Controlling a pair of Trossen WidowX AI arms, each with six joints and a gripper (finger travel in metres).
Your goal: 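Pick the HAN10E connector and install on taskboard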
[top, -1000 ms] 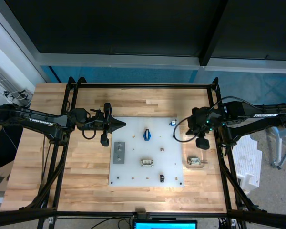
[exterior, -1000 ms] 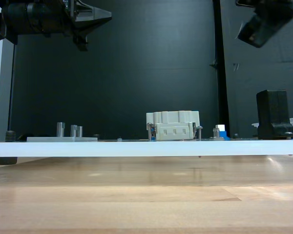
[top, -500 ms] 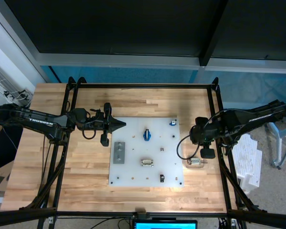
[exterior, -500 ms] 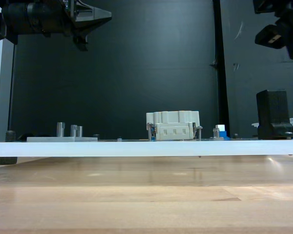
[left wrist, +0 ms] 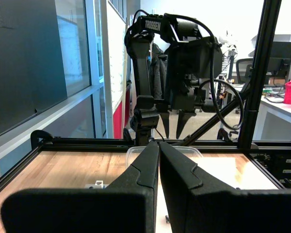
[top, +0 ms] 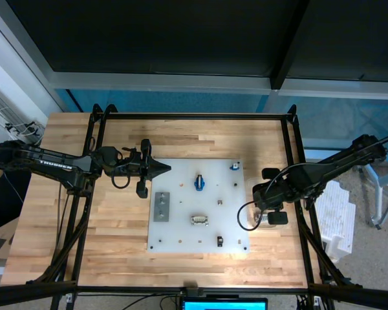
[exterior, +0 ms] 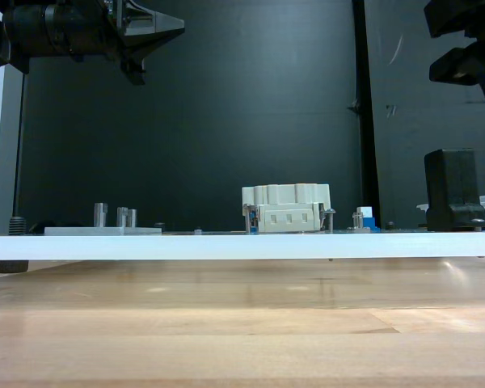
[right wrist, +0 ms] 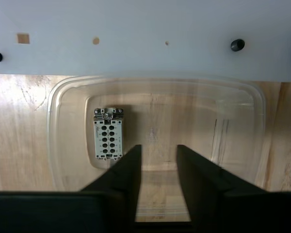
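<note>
The HAN10E connector lies flat in a clear plastic tray, pins up, beside the white taskboard. My right gripper hovers over the tray, open and holding nothing, with the connector just off to one side of its fingers. From above, the right gripper covers most of the tray, right of the taskboard. At the board's left edge my left gripper hangs in the air, shut and empty.
The board carries a grey metal block, a blue knob, a beige socket and a small black part. Black frame rails run along the table's sides.
My right arm has swung toward the near edge and come down over the tray, now covering the connector in the high view. The left arm has not moved.
</note>
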